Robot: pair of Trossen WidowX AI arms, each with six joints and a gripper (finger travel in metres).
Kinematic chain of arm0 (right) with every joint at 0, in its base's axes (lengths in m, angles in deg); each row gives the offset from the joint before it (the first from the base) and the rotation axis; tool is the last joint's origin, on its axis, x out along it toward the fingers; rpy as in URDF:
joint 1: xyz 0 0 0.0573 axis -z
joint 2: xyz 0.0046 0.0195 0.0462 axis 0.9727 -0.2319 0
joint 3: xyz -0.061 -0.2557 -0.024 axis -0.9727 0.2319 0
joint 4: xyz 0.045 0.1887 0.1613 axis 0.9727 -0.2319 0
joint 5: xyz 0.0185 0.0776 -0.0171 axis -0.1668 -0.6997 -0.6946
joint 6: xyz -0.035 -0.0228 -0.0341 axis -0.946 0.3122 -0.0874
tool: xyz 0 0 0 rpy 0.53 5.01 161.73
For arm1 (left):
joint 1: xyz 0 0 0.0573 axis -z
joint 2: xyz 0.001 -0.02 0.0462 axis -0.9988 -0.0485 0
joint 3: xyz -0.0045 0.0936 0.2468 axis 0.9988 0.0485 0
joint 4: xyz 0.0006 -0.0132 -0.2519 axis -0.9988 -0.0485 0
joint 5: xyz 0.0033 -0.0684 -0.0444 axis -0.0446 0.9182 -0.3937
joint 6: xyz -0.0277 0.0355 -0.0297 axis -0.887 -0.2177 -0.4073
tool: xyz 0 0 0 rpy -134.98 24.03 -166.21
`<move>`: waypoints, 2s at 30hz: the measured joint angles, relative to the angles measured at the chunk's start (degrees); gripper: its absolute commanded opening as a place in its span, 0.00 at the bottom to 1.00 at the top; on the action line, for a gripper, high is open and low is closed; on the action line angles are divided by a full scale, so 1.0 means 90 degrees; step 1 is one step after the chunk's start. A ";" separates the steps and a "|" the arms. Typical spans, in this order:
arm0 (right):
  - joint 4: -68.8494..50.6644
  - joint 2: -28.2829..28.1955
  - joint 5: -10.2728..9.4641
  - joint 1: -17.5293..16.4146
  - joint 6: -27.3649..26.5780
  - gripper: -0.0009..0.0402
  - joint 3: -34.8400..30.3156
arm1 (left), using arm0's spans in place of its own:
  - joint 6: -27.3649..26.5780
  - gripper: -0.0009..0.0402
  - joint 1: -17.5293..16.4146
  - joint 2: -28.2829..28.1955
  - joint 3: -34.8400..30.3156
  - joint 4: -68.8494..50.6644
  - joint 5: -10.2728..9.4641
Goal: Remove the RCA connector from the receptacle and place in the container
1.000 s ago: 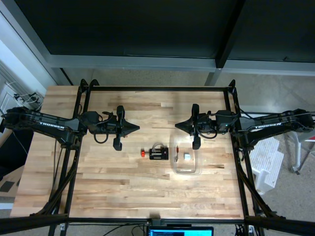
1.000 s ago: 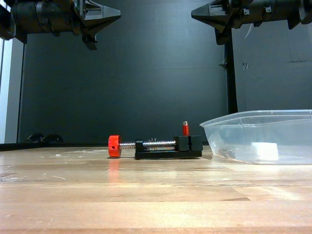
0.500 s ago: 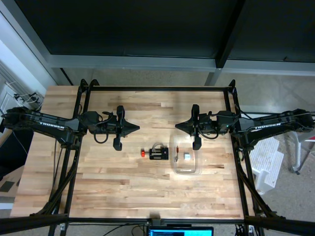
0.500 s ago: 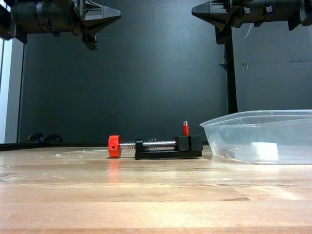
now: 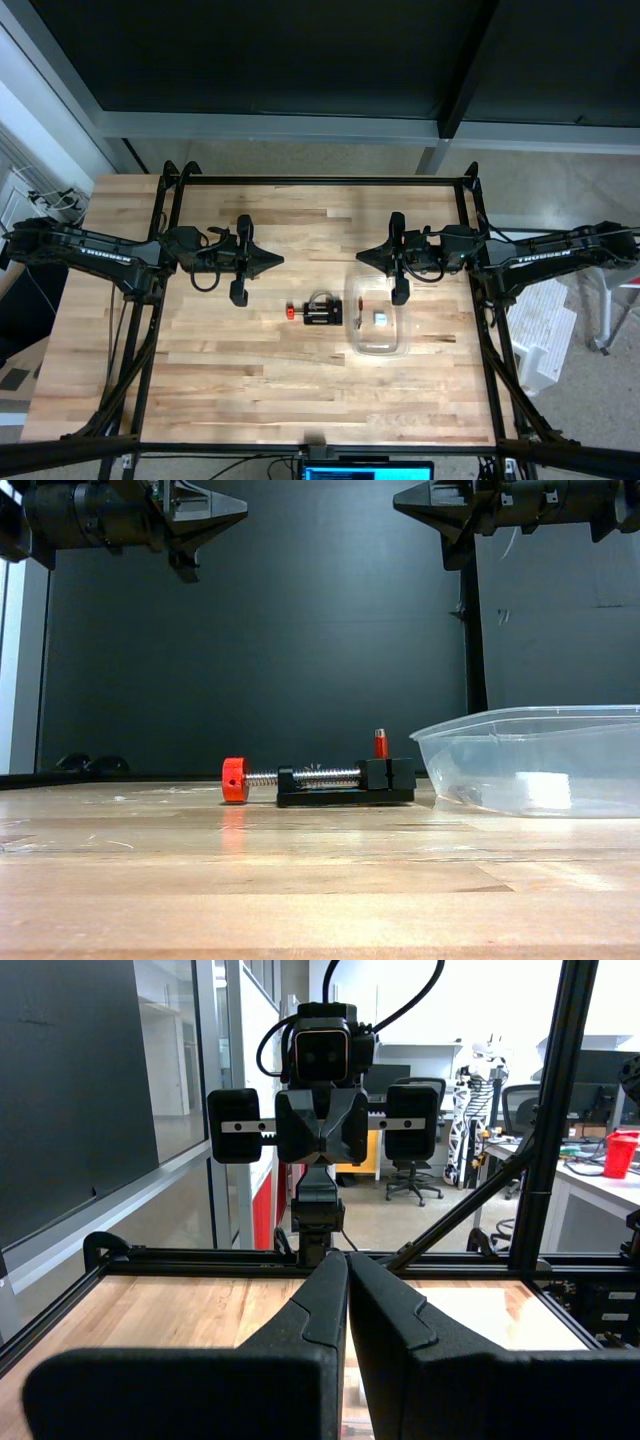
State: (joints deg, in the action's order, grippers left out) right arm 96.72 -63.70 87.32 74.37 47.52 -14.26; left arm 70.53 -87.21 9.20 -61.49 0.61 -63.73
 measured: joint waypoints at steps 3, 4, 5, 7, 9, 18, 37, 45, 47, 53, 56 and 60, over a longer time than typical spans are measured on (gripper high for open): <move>0.0000 0.0000 0.0000 0.0000 0.0000 0.02 0.0000 | 0.0000 0.02 0.0000 0.0000 0.0002 0.0000 0.0000; 0.0000 0.0000 0.0000 0.0000 0.0000 0.02 0.0000 | 0.0000 0.02 0.0000 0.0000 0.0000 0.0000 0.0000; -0.0002 0.0000 0.0000 0.0000 0.0002 0.02 0.0000 | 0.0000 0.02 0.0000 0.0000 0.0000 -0.0002 0.0000; 0.0000 -0.0002 0.0000 -0.0002 0.0000 0.02 0.0000 | 0.0000 0.02 0.0000 0.0000 0.0002 0.0000 0.0000; -0.0002 -0.0002 0.0000 0.0000 0.0002 0.02 0.0000 | 0.0000 0.02 0.0000 0.0000 0.0000 -0.0002 -0.0002; -0.0049 -0.0002 0.0019 0.0000 0.0000 0.02 -0.0002 | -0.0002 0.02 0.0000 0.0000 0.0002 -0.0002 -0.0002; -0.0172 -0.0002 0.0019 -0.0002 0.0002 0.02 -0.0002 | 0.0000 0.02 0.0000 0.0000 0.0000 0.0000 -0.0002; -0.0172 -0.0002 0.0019 -0.0002 0.0002 0.02 -0.0002 | -0.0002 0.02 0.0000 0.0000 0.0002 0.0000 -0.0002; -0.0172 -0.0002 0.0022 -0.0002 0.0002 0.02 -0.0002 | 0.0000 0.02 0.0000 0.0000 0.0000 0.0000 0.0000; -0.0172 -0.0002 0.0019 -0.0002 0.0002 0.02 -0.0002 | -0.0002 0.02 0.0000 0.0000 0.0000 0.0000 0.0000; -0.0172 -0.0002 0.0022 -0.0002 0.0000 0.02 -0.0002 | 0.0000 0.02 0.0000 0.0000 0.0000 0.0000 0.0000; -0.0172 -0.0002 0.0019 -0.0002 0.0002 0.02 -0.0002 | 0.0000 0.02 0.0000 0.0000 0.0000 0.0000 0.0000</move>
State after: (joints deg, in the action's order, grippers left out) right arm 95.16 -63.72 87.49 74.35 47.55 -14.28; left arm 70.53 -87.21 9.20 -61.49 0.61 -63.73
